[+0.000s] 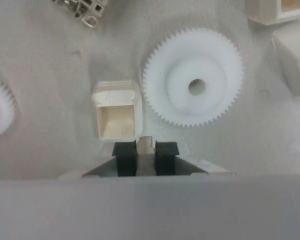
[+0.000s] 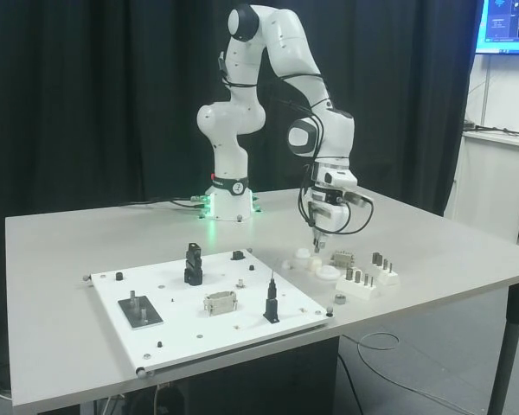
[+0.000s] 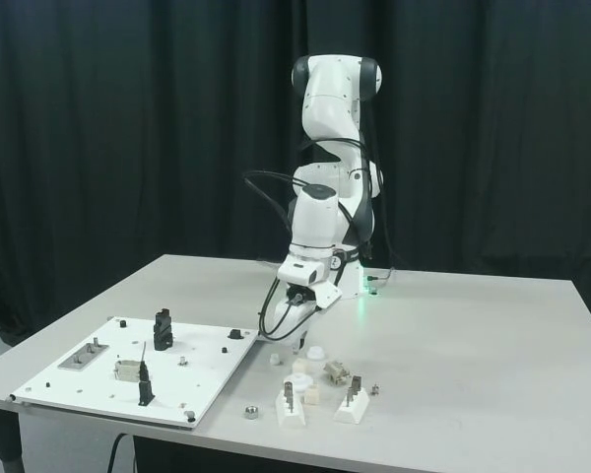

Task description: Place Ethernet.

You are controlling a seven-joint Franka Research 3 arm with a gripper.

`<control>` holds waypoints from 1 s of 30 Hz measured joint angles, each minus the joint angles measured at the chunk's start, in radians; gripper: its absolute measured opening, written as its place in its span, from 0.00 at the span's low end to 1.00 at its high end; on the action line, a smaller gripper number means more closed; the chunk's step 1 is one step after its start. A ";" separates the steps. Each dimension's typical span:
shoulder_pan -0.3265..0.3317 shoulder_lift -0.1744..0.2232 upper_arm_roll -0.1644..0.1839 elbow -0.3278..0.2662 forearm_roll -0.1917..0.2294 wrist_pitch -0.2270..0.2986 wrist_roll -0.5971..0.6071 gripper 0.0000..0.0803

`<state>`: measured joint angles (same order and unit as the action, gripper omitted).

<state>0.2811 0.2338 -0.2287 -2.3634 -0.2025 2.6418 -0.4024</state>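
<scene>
Gripper (image 1: 145, 156): nearest the wrist camera; 2 black fingers (image 1: 125, 159) closed on a small pale plug, which I take for the Ethernet plug (image 1: 146, 145), its tip showing between them.
Ethernet plug: held in the gripper, above the surface (image 2: 60, 259), not yet set down anywhere.
Below the gripper: a small white square block (image 1: 117, 110) with an open hollow, sitting on the surface just ahead of the fingertips.
Gear (image 1: 193, 77): large, white, toothed, 1 centre hole; lies flat just beside the block, apart from it.
Second gear (image 1: 0, 107): only an edge shows in the wrist view.
Metal connector (image 1: 82, 7): partly in the wrist view, well apart from the block.
Arm (image 2: 268, 104): white, reaching down over the cluster of loose white parts (image 3: 310, 379) near the board's corner.
Board (image 2: 203, 298): white, flat on the surface, carries black upright fixtures (image 2: 193, 264) and a grey plate (image 2: 138, 311).
Peg blocks (image 2: 368, 278): white, with dark pins, beside the loose parts.
Base light (image 2: 209, 203): green glow at the arm's foot.
</scene>
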 joint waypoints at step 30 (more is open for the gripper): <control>-0.021 0.016 0.027 0.000 0.013 0.000 -0.011 0.09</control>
<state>0.2598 0.2501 -0.2016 -2.3634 -0.1898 2.6418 -0.4130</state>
